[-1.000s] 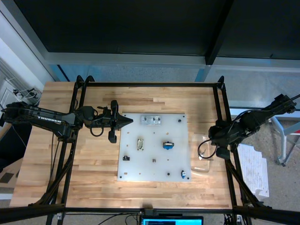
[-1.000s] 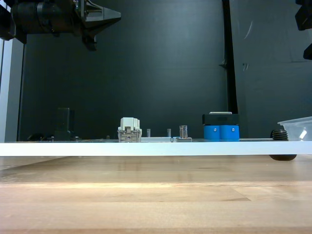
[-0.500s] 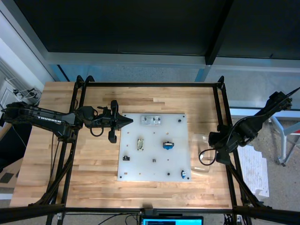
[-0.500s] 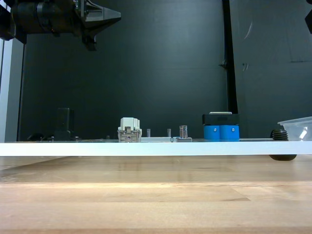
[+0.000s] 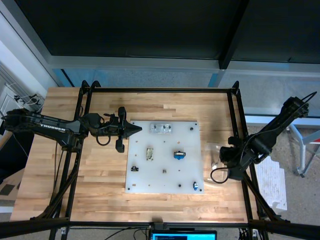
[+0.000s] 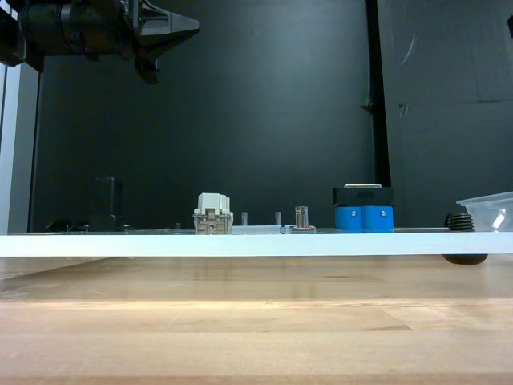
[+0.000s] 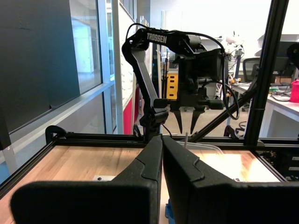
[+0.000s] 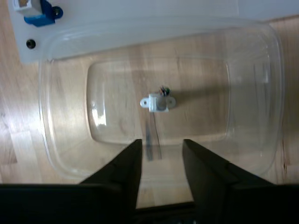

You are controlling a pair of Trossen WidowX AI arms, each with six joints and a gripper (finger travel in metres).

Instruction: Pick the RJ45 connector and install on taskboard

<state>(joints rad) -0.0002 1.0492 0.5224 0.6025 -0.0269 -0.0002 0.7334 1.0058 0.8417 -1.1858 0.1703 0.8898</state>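
The white taskboard (image 5: 150, 175) lies mid-table with small blue, silver and black fittings. In the right wrist view, my right gripper (image 8: 161, 142) hangs open above the clear tray (image 8: 60, 154). A faint greyish-translucent sliver (image 8: 149, 139), apparently the RJ45 connector, lies on the tray floor between the fingertips. A tiny whitish piece (image 8: 158, 103) sits just beyond it. From above, the right gripper (image 5: 223, 156) is over the tray (image 5: 212, 147). My left gripper (image 5: 135, 129) hovers shut and empty at the board's left edge, high above the table (image 6: 188, 28).
A black frame of rails (image 5: 160, 90) surrounds the table. The board carries a blue fitting (image 6: 364, 216), a whitish connector block (image 6: 212, 215) and small pins. A blue socket (image 8: 39, 14) on the board's corner lies beside the tray. A laptop (image 5: 183, 235) sits at the near edge.
The right arm swung toward the near side and lowered its gripper over the clear tray. The left arm has not moved.
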